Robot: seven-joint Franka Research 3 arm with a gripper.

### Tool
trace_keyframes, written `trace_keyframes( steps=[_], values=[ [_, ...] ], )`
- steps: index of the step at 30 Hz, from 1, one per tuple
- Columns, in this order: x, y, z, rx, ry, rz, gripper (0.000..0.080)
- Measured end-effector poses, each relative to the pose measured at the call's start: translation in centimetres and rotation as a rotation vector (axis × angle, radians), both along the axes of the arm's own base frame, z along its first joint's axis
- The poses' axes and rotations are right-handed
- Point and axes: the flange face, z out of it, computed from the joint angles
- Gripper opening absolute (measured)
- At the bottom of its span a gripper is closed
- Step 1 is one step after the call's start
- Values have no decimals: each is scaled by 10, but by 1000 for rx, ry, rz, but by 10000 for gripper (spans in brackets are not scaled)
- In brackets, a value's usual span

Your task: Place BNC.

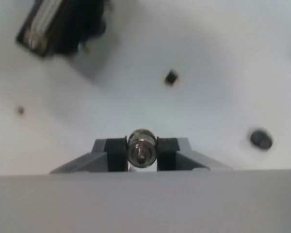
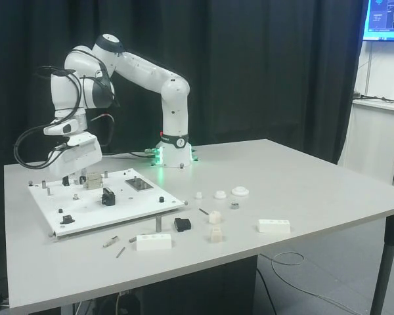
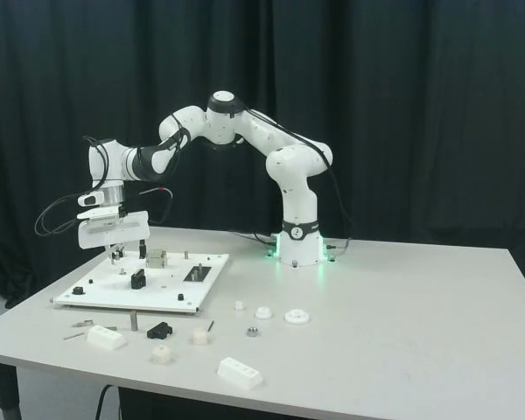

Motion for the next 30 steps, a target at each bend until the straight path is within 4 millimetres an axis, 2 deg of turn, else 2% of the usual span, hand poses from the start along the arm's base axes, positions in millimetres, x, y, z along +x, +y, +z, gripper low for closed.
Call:
trace_keyframes(
  steps=[9, 20, 30],
  values=[
    [36, 21, 5, -4, -26, -3, 124],
    [87, 58, 9, -1, -43, 5, 124],
    [129, 92, 0, 12, -42, -29, 124]
  ],
)
